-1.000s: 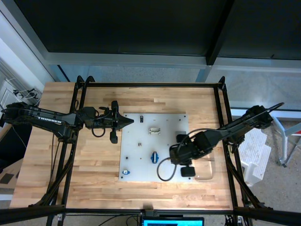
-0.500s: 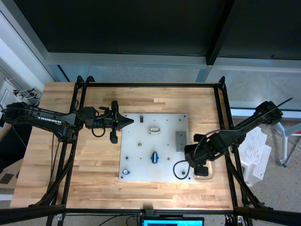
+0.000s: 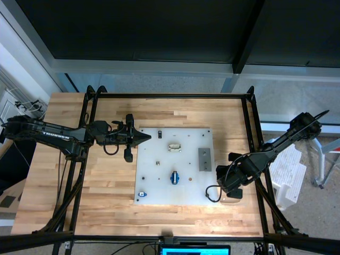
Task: Remove the 16mm cylinder and place in the container
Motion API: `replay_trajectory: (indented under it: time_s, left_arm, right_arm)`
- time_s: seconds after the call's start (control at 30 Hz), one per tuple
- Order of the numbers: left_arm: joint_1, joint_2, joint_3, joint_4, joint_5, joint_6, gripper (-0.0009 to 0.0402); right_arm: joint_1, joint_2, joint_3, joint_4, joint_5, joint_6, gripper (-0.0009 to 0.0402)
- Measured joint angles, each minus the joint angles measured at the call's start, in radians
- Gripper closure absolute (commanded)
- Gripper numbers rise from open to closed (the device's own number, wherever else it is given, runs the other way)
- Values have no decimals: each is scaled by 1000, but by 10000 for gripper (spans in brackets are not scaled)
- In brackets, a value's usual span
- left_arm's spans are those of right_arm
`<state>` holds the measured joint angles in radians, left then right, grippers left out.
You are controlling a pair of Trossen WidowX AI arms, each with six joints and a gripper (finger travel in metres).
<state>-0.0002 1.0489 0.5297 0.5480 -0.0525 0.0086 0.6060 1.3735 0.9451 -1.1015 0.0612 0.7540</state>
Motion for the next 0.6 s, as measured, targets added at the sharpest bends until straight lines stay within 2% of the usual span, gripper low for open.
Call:
replay_trajectory:
  time_s: [0.23, 0.6]
  left_arm:
    - [0, 0, 0, 0, 0, 0, 393]
    - [0, 0, 0, 0, 0, 0, 393]
  right_arm:
    - [2, 0, -53, 58, -2, 2, 297]
    - [3, 0, -55, 63, -2, 19, 203]
